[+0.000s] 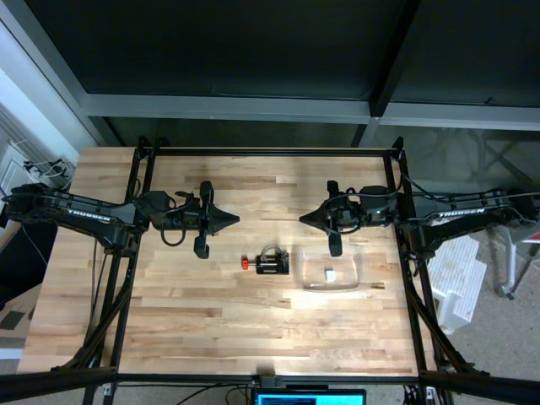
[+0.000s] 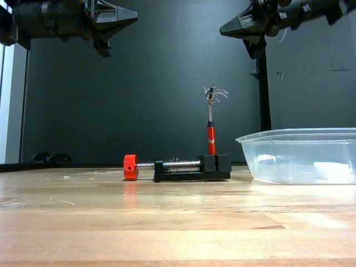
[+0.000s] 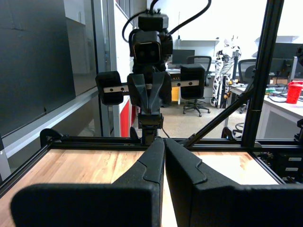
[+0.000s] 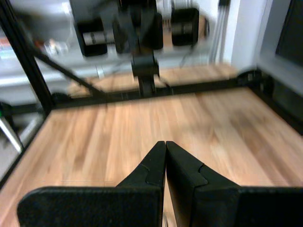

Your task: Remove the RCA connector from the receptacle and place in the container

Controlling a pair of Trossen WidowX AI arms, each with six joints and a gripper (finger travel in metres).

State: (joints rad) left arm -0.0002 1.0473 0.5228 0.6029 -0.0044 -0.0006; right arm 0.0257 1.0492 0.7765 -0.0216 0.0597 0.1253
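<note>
As both jaws hover, container [image 1: 348,263] holds piece [image 1: 330,275]

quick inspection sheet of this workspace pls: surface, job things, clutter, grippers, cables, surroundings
Surface: wooden table, light planks.
Job's things: RCA connector stands upright in the receptacle; container sits beside it, apart, on the right arm's side.
Clutter: small white piece inside the container.
Grippers: left gripper and right gripper both shut, raised above the table, tips facing each other.
Cables: frayed wire atop the RCA connector.
Surroundings: black frame around the table.
</note>
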